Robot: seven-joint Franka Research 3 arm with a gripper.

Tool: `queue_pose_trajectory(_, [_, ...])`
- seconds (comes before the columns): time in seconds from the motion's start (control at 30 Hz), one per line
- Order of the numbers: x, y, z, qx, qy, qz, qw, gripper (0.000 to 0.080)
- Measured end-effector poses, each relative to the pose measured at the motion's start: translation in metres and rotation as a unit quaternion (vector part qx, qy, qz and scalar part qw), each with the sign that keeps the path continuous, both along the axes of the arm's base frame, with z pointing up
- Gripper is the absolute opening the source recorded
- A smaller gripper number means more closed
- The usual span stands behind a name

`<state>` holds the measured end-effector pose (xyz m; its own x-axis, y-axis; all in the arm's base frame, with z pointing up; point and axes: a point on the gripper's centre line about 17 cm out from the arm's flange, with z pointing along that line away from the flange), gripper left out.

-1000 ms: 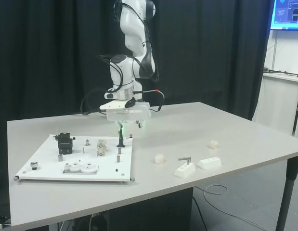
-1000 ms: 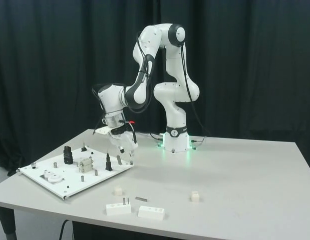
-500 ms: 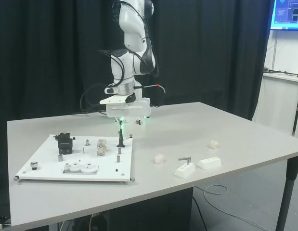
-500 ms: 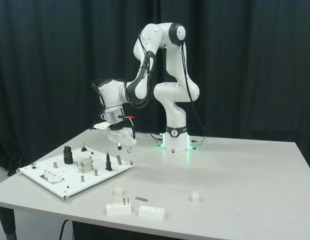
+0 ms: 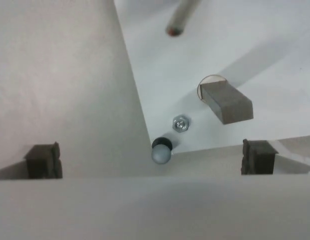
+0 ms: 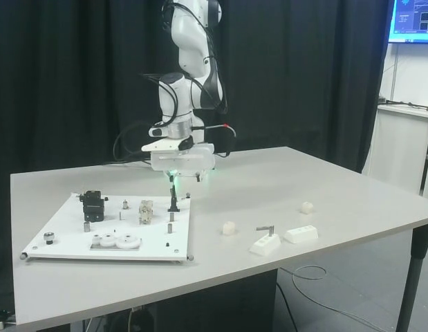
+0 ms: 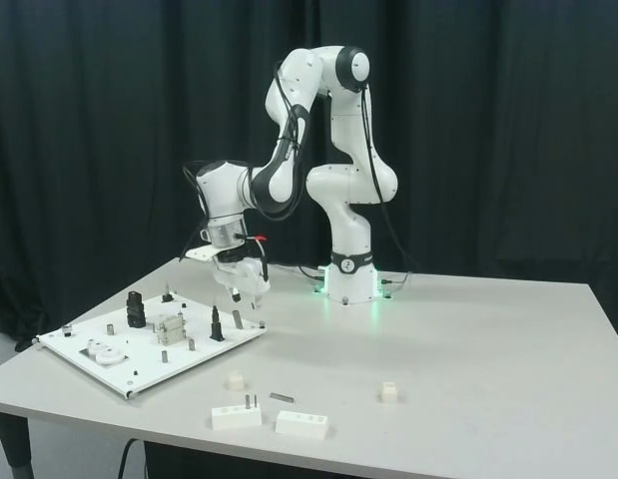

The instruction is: Insert square peg 4.

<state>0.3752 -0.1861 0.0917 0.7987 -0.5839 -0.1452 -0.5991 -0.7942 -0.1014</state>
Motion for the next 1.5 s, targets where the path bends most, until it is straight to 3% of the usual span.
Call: queue_pose_trajectory(1.5, [-0.003, 0.006, -0.024, -0.002, 0.013, -0.010, 0.9999, 0.0800])
